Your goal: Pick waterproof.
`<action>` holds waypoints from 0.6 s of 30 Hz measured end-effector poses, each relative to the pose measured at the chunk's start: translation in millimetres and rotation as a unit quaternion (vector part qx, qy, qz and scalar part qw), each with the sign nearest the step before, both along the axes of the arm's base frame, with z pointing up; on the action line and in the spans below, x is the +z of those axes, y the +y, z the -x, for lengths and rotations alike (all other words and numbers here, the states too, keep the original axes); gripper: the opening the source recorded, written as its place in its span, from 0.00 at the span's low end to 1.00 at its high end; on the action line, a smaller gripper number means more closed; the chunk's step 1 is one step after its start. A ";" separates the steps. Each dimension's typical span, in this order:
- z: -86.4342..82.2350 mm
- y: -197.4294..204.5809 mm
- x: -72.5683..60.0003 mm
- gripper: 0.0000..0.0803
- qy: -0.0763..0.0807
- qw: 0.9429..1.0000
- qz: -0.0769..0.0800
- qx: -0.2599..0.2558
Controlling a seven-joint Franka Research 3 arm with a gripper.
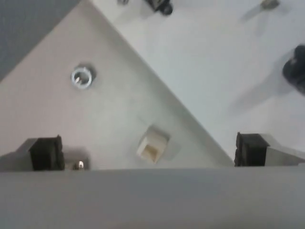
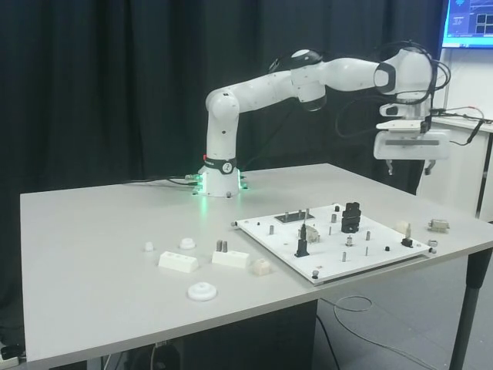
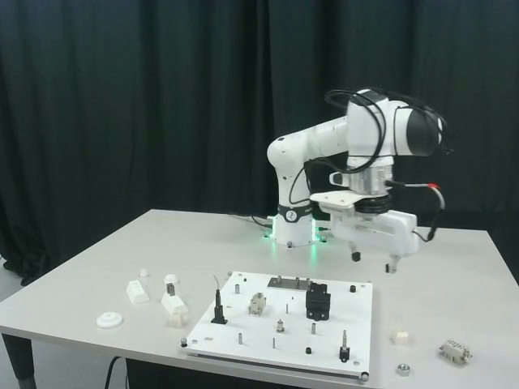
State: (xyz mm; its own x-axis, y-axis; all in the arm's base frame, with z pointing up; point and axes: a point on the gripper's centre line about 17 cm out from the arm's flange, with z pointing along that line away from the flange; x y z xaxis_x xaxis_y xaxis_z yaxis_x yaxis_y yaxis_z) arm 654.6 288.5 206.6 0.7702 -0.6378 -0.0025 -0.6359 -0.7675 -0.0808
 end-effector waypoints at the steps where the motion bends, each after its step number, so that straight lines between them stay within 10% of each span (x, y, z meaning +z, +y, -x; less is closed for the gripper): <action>1: 1.8 4.4 -0.9 1.00 0.002 1.000 0.000 0.003; 18: 12.5 66.8 -49.2 1.00 0.004 1.000 -0.004 -0.019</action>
